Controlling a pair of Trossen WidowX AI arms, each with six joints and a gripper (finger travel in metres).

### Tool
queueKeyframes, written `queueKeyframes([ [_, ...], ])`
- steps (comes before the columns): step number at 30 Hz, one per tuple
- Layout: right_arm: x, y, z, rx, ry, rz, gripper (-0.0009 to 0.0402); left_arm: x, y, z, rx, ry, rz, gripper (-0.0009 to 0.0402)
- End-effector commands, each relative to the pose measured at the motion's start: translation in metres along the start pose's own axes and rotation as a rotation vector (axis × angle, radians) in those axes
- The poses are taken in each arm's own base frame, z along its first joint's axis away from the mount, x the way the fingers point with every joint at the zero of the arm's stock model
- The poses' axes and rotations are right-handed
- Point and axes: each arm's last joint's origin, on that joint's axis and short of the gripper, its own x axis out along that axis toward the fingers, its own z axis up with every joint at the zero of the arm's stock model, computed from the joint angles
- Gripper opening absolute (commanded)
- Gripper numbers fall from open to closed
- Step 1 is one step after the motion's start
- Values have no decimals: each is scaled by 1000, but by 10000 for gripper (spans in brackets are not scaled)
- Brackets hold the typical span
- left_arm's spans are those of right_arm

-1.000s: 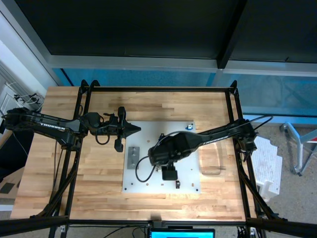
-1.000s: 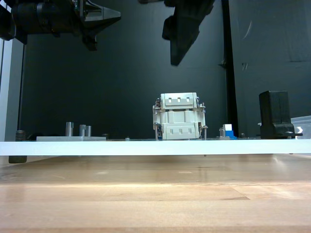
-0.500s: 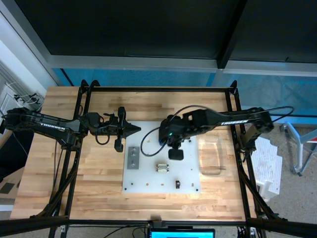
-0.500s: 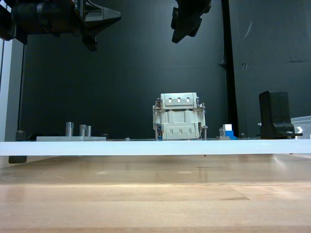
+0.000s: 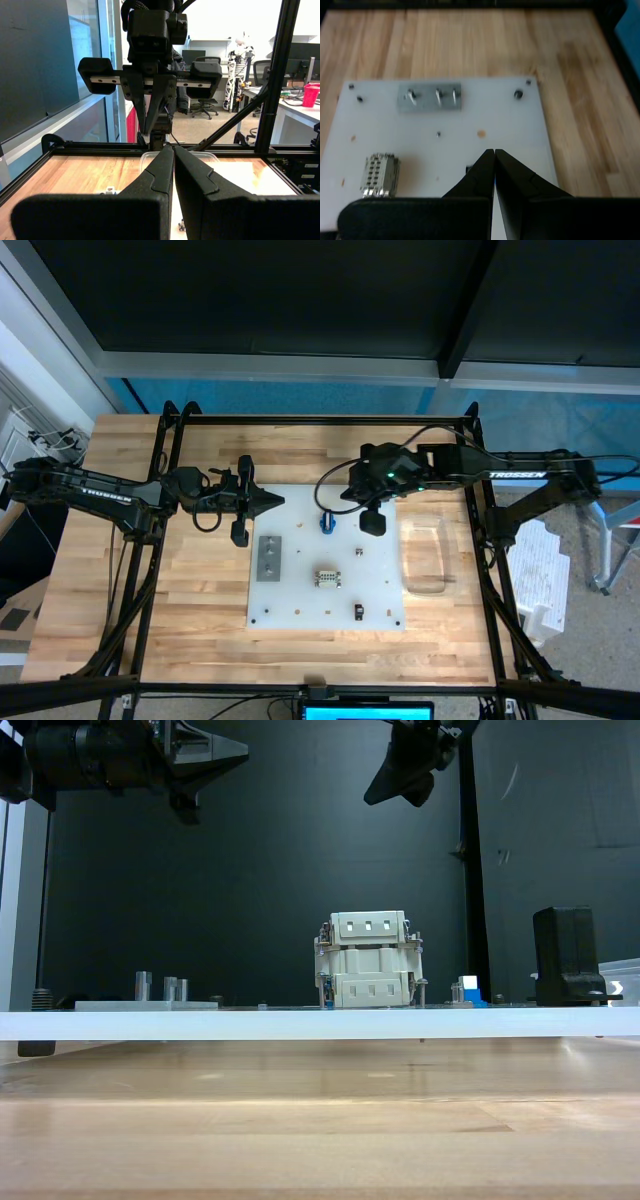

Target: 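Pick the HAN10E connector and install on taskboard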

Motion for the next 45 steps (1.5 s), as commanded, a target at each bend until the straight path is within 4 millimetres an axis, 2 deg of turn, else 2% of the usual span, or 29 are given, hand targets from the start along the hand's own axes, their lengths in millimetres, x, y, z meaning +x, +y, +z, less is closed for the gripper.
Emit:
queueKeyframes([
  [1,-4,-1,-8,8,-109,14,0,0,0,0,0,0,0,1],
  [8,-9,-2,-24,21,-318,24,0,0,0,0,0,0,0,1],
  [20,-14,-2,-48,45,-575,32,0,0,0,0,0,0,0,1],
  [32,-8,-1,-70,88,-710,70,0,0,0,0,0,0,0,1],
  [45,-4,-1,-77,87,-696,66,0,0,0,0,0,0,0,1],
])
